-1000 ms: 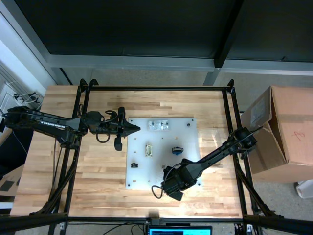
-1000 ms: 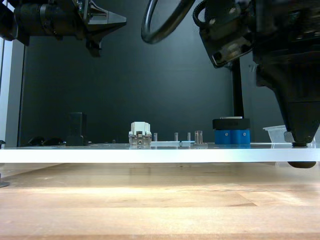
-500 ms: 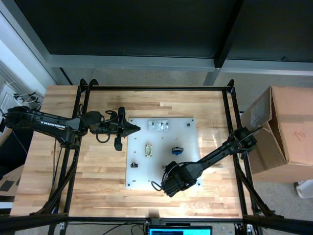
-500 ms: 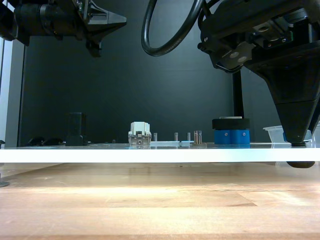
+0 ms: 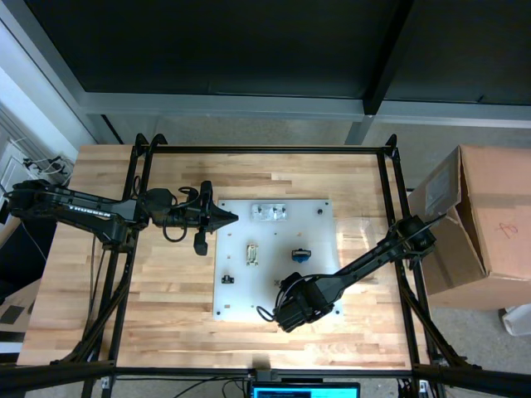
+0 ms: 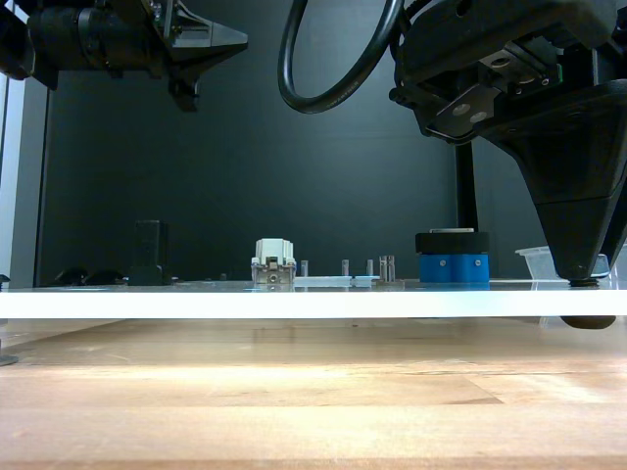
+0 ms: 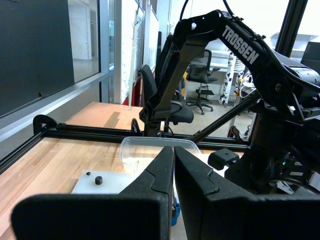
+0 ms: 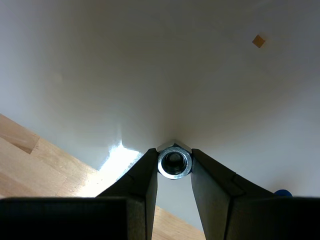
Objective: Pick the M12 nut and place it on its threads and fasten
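The small silver nut (image 8: 174, 163) sits between the fingers of my right gripper (image 8: 174, 167), which is shut on it just above the white board (image 8: 150, 75). In the low view the right gripper (image 6: 585, 281) points straight down, with its tips at board level near the board's near right edge. Its body (image 5: 294, 307) hides the nut and the stud from above, so I cannot tell whether the nut is on its stud. My left gripper (image 5: 228, 217) hovers shut and holding nothing, high over the board's far left edge (image 6: 233, 41).
On the board (image 5: 241, 290) stand a white connector (image 5: 251, 254), a blue and black part (image 5: 300, 255) and a black post (image 5: 320, 211) at the far right corner. A clear tray (image 6: 541, 262) lies behind the right gripper. A cardboard box (image 5: 481, 224) stands off the table's right side.
The right gripper has turned about its own axis with the nut still in its fingers, tips staying at board level. The left arm has not moved.
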